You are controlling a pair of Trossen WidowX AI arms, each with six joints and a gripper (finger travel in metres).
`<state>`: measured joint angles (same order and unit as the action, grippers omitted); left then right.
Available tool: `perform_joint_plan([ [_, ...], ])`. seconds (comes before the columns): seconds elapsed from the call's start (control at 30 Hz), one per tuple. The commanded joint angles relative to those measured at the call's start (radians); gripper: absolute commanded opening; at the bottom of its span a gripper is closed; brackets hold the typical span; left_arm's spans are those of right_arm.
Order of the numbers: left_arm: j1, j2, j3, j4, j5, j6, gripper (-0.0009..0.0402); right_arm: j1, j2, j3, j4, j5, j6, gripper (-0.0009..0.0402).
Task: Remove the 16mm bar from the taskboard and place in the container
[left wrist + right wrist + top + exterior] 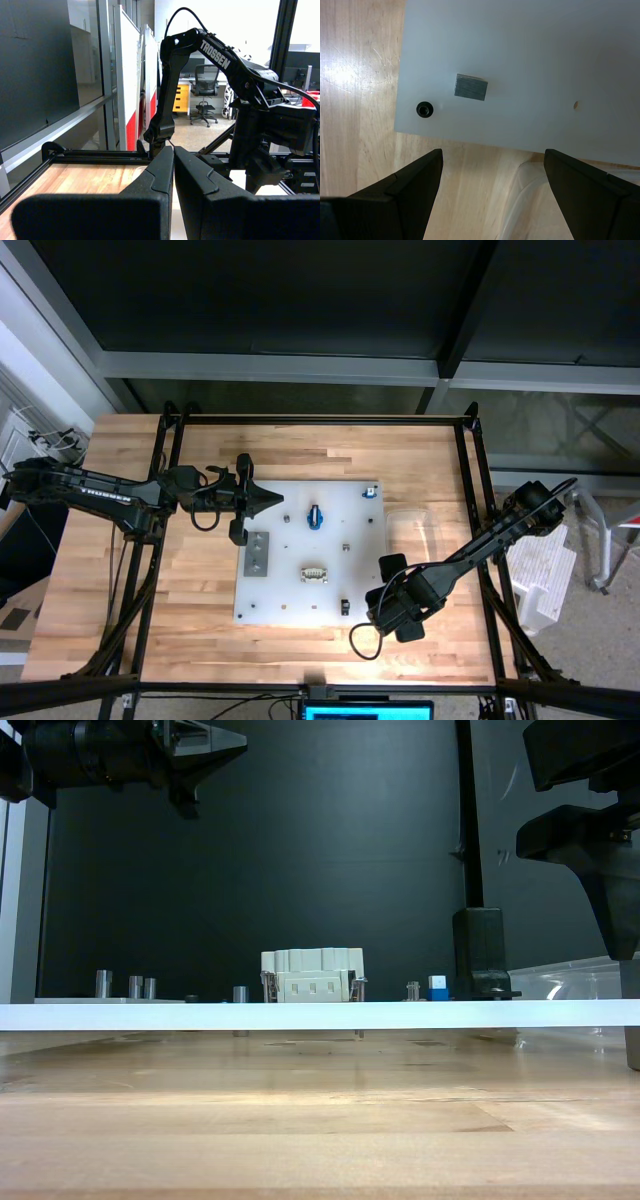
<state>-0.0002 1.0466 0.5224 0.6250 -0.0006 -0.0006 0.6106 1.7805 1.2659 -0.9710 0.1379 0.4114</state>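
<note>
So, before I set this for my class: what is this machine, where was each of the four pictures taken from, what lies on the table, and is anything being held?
It is a pair of robot arms, one at each side of a wooden table. One picture looks down from above and one looks level along the tabletop. The other two come from cameras on the arms' wrists. On the table lies a white taskboard carrying a grey metal block, a blue knob and a silver connector. Beside it stands a clear plastic container. The left gripper is shut, raised near the board's far left corner. The right gripper is open above the board's edge near the container. Nothing is held.
</note>
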Motion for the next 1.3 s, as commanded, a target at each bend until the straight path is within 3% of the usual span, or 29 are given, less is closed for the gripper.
perform_joint_plan([
  [0.03, 0.000, 0.000, 0.000, 0.001, 0.000, 0.000, 0.0000, 0.001, 0.000, -0.007, 0.019, 0.000, 0.000, 0.0283],
  [0.37, 0.000, 0.000, 0.000, 0.001, 0.000, 0.000, 0.0000, 0.003, 0.000, -0.018, 0.035, -0.005, 0.000, 0.0244],
  [1.07, 0.000, 0.000, 0.000, 0.001, 0.000, 0.000, 0.0000, 0.005, -0.014, -0.018, 0.033, -0.010, 0.000, 0.0050],
  [1.3, 0.000, 0.000, 0.000, 0.001, 0.000, 0.000, 0.0000, 0.005, -0.070, -0.018, 0.002, -0.009, 0.000, -0.0003],
])
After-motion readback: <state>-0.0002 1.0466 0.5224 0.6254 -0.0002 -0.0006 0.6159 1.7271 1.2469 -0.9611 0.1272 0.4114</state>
